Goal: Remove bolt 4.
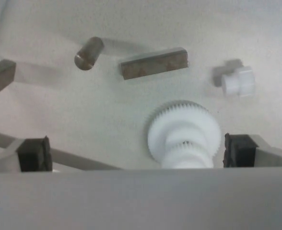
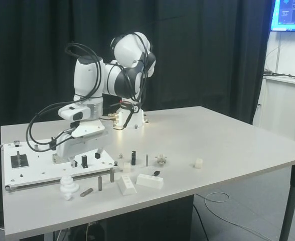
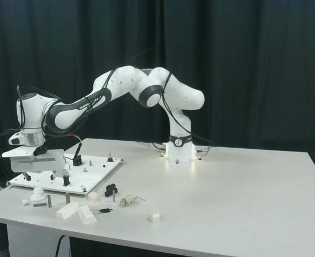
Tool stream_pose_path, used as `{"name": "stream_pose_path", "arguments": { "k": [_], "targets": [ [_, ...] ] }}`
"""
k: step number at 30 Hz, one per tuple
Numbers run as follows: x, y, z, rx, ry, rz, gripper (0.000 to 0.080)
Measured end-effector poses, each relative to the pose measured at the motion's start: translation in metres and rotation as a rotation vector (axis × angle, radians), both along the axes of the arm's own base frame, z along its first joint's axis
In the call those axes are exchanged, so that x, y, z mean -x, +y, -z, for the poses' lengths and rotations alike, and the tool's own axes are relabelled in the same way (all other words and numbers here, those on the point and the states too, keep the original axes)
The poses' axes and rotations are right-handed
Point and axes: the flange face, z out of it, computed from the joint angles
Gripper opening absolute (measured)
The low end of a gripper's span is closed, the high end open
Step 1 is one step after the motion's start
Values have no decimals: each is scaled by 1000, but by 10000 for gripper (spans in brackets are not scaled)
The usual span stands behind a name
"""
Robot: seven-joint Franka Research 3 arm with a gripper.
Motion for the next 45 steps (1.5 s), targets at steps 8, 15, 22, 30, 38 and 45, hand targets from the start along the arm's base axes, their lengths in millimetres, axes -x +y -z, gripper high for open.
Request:
{"name": "stream_pose_path", "arguments": {
  "k": [8, 15, 22, 30, 38, 45],
  "targets": [
    [1, -2, 0, -2, -5, 20, 800],
    [3, -6, -2, 3, -11, 58, 800],
    [5, -10, -3, 3, -21, 84, 800],
    [14, -26, -5, 24, -42, 226, 800],
    [37, -57, -9, 52, -47, 312, 800],
    [67, -92, -11, 70, -40, 367, 800]
  ]
}}
